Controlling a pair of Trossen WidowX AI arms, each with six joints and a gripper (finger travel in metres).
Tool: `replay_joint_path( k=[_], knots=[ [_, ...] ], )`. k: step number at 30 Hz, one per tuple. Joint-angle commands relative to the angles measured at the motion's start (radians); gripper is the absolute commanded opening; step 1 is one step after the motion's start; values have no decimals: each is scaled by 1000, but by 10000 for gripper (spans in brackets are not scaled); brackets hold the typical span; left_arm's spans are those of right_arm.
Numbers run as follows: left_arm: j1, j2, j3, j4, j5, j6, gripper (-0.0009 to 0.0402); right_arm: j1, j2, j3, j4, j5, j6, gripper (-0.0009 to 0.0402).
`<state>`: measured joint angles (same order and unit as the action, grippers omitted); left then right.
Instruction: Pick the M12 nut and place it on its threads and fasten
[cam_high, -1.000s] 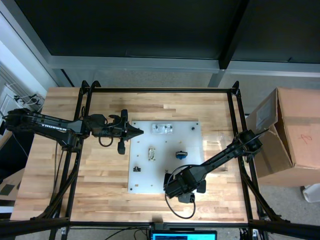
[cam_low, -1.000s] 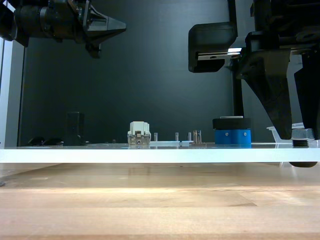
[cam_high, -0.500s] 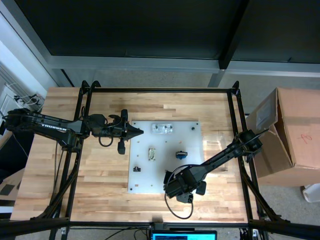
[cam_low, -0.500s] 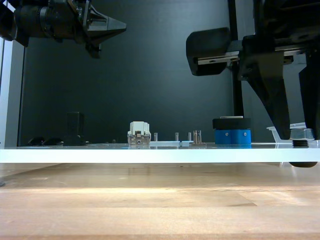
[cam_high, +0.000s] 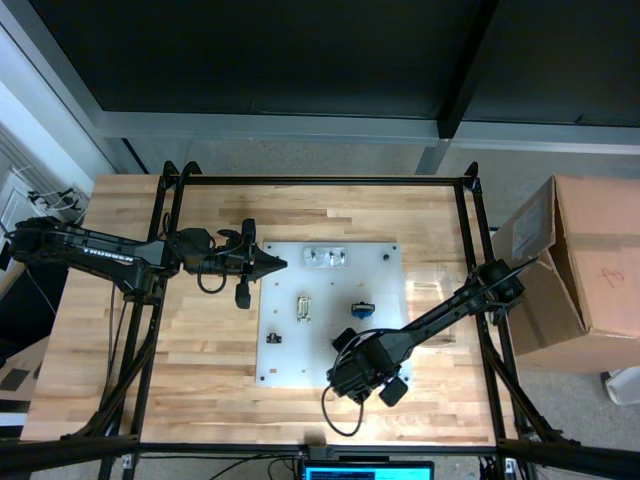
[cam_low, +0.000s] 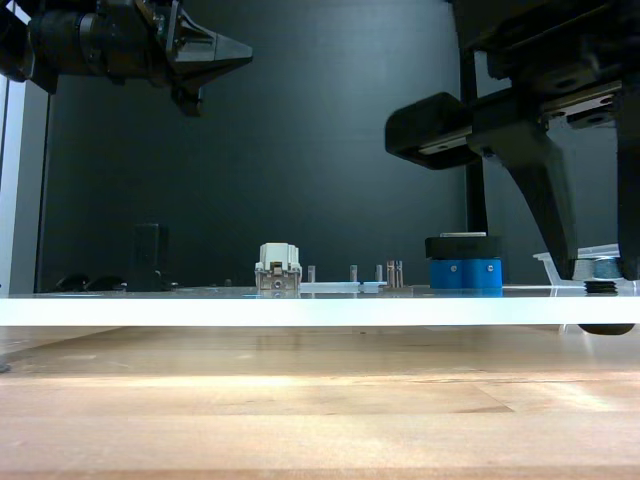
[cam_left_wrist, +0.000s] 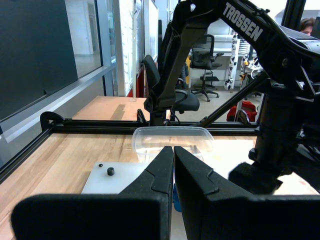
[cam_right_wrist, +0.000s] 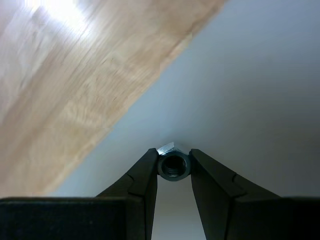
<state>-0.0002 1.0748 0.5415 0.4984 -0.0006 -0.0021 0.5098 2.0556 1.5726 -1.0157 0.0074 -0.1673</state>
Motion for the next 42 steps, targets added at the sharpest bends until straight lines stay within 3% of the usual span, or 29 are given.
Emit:
replay_joint_path(
  k=[1, 13, 21, 26, 32, 42],
  knots=[
    [0, 0, 0, 0, 0, 0, 0, 0, 2, 0, 10, 0, 150, 20],
    [0, 0, 0, 0, 0, 0, 0, 0, 2, 0, 12, 0, 737, 20],
    [0, 0, 0, 0, 0, 0, 0, 0, 1, 0, 13, -1, 1275, 20],
    [0, 0, 0, 0, 0, 0, 0, 0, 0, 0, 14, 0, 1497, 20],
    [0, 0, 0, 0, 0, 0, 0, 0, 0, 0, 13, 1, 1657, 20],
    [0, 0, 0, 0, 0, 0, 0, 0, 0, 0, 13, 23, 1731, 20]
  ],
)
